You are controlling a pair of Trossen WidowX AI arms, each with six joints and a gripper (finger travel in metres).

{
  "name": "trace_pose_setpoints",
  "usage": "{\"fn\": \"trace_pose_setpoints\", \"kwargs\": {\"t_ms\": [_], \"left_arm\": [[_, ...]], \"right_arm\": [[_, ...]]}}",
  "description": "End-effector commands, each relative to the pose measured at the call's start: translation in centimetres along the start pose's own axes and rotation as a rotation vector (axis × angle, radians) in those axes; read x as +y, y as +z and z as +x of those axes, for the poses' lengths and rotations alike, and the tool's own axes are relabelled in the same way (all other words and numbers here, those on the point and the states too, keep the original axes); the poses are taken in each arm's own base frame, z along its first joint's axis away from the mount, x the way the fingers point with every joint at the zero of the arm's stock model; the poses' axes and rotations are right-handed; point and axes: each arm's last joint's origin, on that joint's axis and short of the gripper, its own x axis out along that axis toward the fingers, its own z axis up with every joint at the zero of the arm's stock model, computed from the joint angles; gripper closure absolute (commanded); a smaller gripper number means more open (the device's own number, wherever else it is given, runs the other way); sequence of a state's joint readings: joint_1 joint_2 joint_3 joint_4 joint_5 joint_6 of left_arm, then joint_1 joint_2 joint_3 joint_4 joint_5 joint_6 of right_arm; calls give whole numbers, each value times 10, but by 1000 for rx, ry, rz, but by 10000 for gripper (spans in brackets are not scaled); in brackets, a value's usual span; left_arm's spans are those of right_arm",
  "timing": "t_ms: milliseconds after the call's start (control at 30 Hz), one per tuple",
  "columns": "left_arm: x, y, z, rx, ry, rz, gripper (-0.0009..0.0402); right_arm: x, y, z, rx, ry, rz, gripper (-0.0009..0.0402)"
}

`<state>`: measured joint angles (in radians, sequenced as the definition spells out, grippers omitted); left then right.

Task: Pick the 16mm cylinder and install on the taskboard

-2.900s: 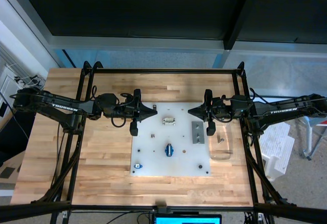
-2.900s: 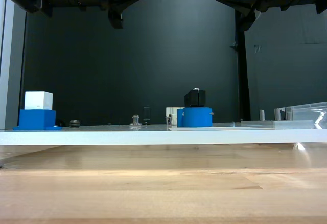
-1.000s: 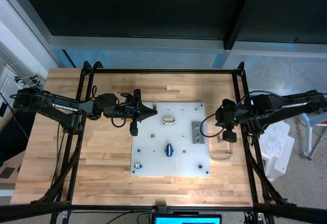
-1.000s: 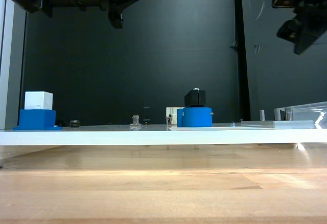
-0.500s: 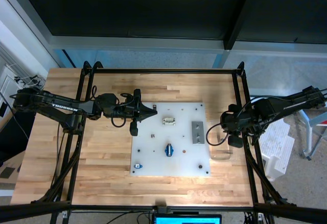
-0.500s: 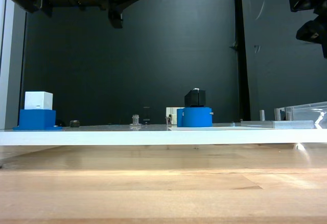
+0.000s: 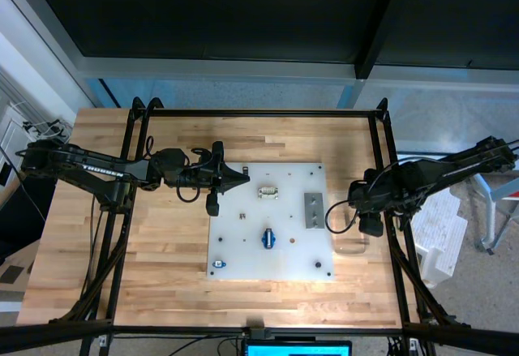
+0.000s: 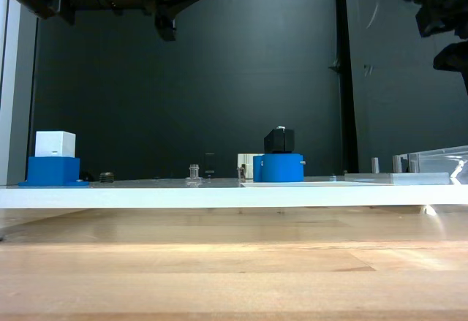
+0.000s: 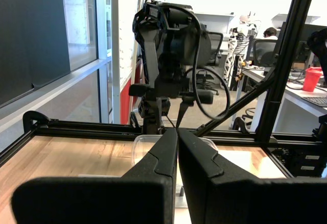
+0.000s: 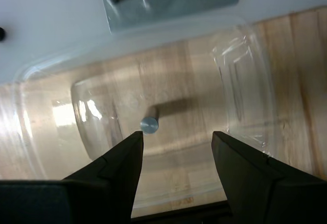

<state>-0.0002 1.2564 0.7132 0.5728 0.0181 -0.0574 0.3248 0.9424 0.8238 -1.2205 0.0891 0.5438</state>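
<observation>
Hovering above the clear plastic tray (image 10: 240,81), the right gripper (image 10: 176,140) looks down with its jaws spread wide and nothing held between them. The 16mm cylinder (image 10: 149,125) stands upright inside the tray, in the gap between the jaws but much closer to one finger (image 10: 120,165) than to the other. The tray sits on the wooden tabletop (image 7: 162,250) just beside the right edge of the taskboard (image 7: 243,242), whose grey metal block (image 7: 313,209) lies near that edge. A blue fitting (image 7: 268,238) sits near the board's middle, and a silver connector (image 7: 268,191) is toward its far side. Across the board, the left gripper (image 7: 246,178) is held high over the far left corner, level and pointing inward, its jaws pressed together and empty.
</observation>
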Motion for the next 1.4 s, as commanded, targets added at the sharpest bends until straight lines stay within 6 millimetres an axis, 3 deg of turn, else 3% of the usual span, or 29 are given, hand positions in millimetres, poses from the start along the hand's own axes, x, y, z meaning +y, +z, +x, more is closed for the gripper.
{"fn": "trace_pose_setpoints", "kwargs": {"t_ms": [33, 333, 933, 1400], "left_arm": [[0, 0, 0, 0, 0, 0, 393], [0, 0, 0, 0, 0, 0, 393], [0, 0, 0, 0, 0, 0, 393], [0, 0, 0, 0, 0, 0, 393]], "right_arm": [[2, 1, 5, 28, -8, -7, 187], [7, 4, 20, 49, -13, -13, 147], [12, -10, 51, 73, -15, -54, 146], [13, -13, 56, 68, -7, -55, 146]]}}
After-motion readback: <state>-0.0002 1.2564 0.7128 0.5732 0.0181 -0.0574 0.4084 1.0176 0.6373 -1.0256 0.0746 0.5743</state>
